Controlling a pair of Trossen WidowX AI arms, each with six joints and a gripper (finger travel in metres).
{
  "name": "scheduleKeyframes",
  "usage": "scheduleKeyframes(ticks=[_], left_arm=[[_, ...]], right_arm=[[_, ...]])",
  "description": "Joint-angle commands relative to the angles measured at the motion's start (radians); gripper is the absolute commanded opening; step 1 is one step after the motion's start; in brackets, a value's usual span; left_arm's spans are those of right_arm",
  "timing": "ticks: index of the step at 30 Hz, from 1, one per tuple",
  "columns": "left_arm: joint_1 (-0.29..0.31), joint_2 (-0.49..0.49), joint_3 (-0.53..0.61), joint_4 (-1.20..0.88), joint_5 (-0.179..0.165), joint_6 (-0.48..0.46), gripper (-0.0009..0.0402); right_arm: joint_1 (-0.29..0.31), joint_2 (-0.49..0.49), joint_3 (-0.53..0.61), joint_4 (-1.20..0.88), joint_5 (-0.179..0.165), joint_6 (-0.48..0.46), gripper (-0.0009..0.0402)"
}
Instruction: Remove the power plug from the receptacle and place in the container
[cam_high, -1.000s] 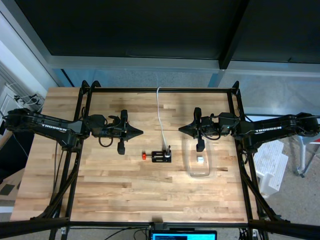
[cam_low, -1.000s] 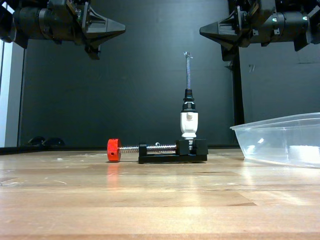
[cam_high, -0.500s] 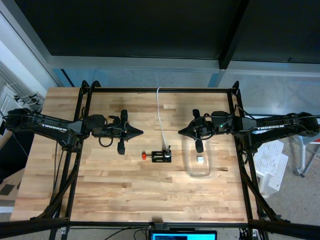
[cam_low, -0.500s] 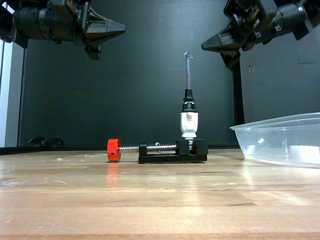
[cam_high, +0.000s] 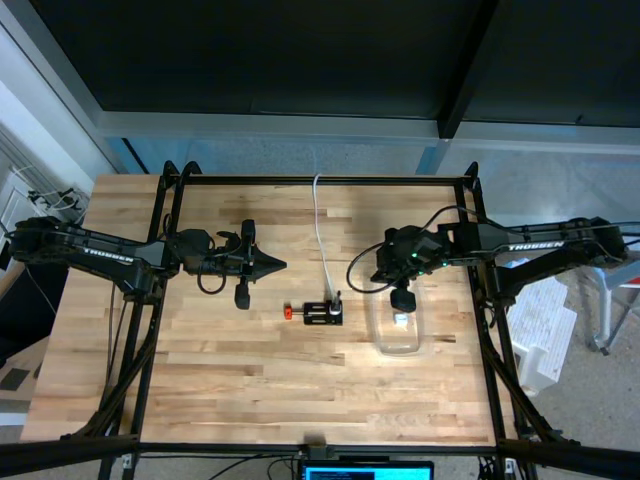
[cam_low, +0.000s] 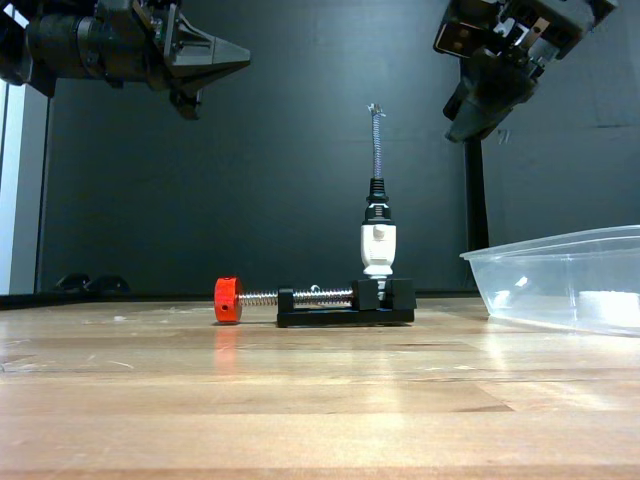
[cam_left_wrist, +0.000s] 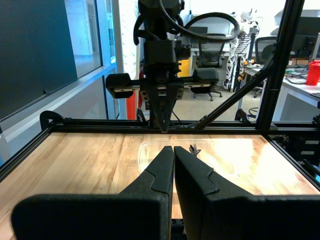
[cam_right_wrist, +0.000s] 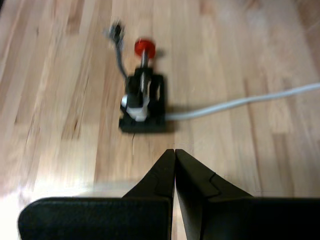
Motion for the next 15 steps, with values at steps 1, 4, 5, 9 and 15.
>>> scheduleKeyframes(ticks=[1, 4, 5, 9, 15], left_arm=[[0.0, 0.0, 0.0, 0.0, 0.0, 0.0, 0.0], [0.0, 0.0, 0.0, 0.0, 0.0, 0.0, 0.0], [0.0, 0.0, 0.0, 0.0, 0.0, 0.0, 0.0], [0.0, 0.0, 0.0, 0.0, 0.0, 0.0, 0.0], [0.0, 0.0, 0.0, 0.0, 0.0, 0.0, 0.0]], right_arm=[[0.015, 0.05, 0.053, -0.068, 0.005, 0.02, 0.0], [0.026, 0.099, 0.087, -0.105, 0.01, 0.032, 0.0], [0.031, 0.115, 0.1, -0.116, 0.023, 0.041, 0.0001], [0.051, 0.176, 0.148, -0.158, 0.055, 0.061, 0.0024], [0.08, 0.262, 0.237, -0.212, 0.055, 0.084, 0.0111]])
